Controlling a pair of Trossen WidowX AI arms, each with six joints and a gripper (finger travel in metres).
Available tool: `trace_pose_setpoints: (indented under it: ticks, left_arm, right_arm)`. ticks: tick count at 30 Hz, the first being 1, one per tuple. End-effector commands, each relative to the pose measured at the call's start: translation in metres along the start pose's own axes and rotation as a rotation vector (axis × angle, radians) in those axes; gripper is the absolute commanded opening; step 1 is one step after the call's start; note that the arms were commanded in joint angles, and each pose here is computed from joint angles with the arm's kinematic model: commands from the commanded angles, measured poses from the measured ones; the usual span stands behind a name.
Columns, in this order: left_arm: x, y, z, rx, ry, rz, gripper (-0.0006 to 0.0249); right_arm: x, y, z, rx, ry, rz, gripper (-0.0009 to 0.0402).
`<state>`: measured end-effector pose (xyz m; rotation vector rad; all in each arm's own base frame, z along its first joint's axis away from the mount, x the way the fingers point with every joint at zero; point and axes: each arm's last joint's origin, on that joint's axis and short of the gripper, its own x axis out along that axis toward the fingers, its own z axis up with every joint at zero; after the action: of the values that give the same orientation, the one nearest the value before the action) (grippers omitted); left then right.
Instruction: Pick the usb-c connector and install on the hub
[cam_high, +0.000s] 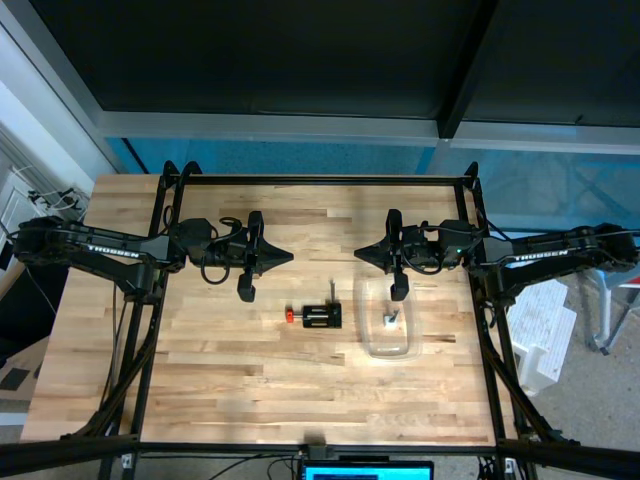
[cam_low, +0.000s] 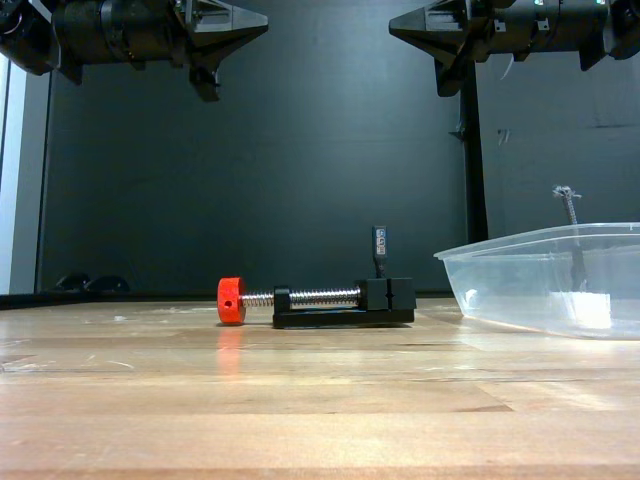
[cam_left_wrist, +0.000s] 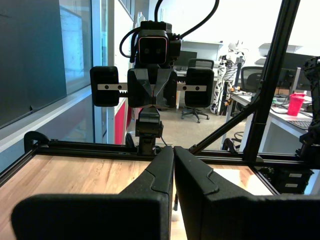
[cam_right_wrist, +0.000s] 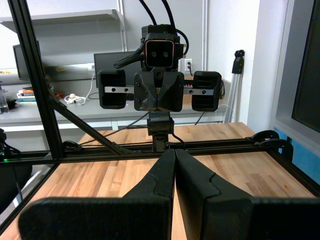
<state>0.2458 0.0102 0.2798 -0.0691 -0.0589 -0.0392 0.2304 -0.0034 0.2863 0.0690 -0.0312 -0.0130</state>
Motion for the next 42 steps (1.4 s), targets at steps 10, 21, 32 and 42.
trace_pose_setpoints:
  ticks: [10, 21, 32, 42]
  left_arm:
    - [0.000, 0.000, 0.000, 0.000, 0.000, 0.000, 0.0000]
    - [0.000, 0.000, 0.000, 0.000, 0.000, 0.000, 0.0000]
    - [0.000, 0.000, 0.000, 0.000, 0.000, 0.000, 0.0000]
    - [0.000, 0.000, 0.000, 0.000, 0.000, 0.000, 0.0000]
  right_arm:
    - [0.000, 0.000, 0.000, 0.001, 0.000, 0.001, 0.0000]
    - [-0.002, 0.002, -0.008, 0.048, 0.119, 0.048, 0.0000]
    - [-0.009, 0.013, -0.002, 0.000, 0.455, 0.063, 0.0000]
    - [-0.026, 0.022, -0.001, -0.055, 0.750, 0.020, 0.0000]
